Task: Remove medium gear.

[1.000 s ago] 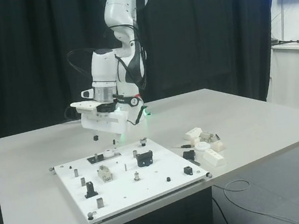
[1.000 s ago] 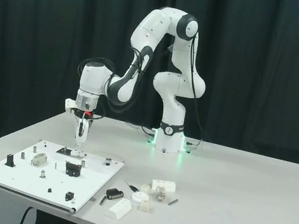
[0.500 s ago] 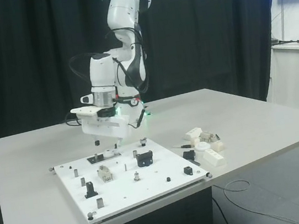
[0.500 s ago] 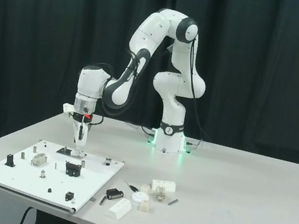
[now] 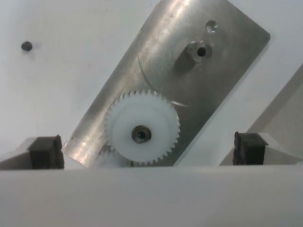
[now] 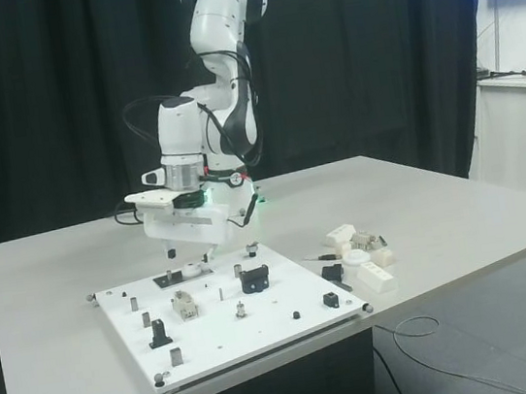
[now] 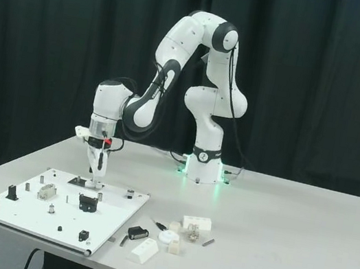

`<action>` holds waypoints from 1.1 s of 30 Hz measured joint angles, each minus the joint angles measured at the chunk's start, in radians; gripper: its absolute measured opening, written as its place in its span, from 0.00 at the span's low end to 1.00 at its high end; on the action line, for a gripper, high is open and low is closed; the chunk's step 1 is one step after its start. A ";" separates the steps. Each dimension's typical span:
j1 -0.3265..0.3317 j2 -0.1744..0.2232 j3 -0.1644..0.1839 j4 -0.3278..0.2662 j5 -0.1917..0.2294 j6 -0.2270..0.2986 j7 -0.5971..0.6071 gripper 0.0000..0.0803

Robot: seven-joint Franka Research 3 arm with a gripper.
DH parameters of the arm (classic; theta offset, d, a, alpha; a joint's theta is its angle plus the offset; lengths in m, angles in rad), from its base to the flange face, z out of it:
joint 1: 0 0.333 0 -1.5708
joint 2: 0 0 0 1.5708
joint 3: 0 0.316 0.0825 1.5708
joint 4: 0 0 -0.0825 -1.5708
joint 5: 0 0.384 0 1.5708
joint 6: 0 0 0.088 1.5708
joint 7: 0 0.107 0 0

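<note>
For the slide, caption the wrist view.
Open gripper poised over the white medium gear seated on its grey metal plate, one fingertip on each side.

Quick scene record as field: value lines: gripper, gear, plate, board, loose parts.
gripper: open, fingers either side of the gear, not touching it
medium gear: white, seated on its peg
small gear: meshed beside it, mostly hidden
plate: grey metal, one bare peg
board: white, on the grey table
loose parts: on the table beside the board
</note>
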State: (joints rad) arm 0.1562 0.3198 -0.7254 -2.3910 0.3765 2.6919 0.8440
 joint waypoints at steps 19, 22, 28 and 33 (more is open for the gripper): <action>0.000 0.015 0.007 0.000 0.024 -0.001 -0.042 1.00; 0.000 0.017 0.007 0.000 0.025 -0.001 -0.044 1.00; 0.000 0.021 0.009 0.000 0.025 0.000 -0.049 1.00; 0.000 0.026 0.010 0.000 0.027 0.006 -0.051 1.00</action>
State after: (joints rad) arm 0.1561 0.3456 -0.7151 -2.3911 0.4033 2.6975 0.7931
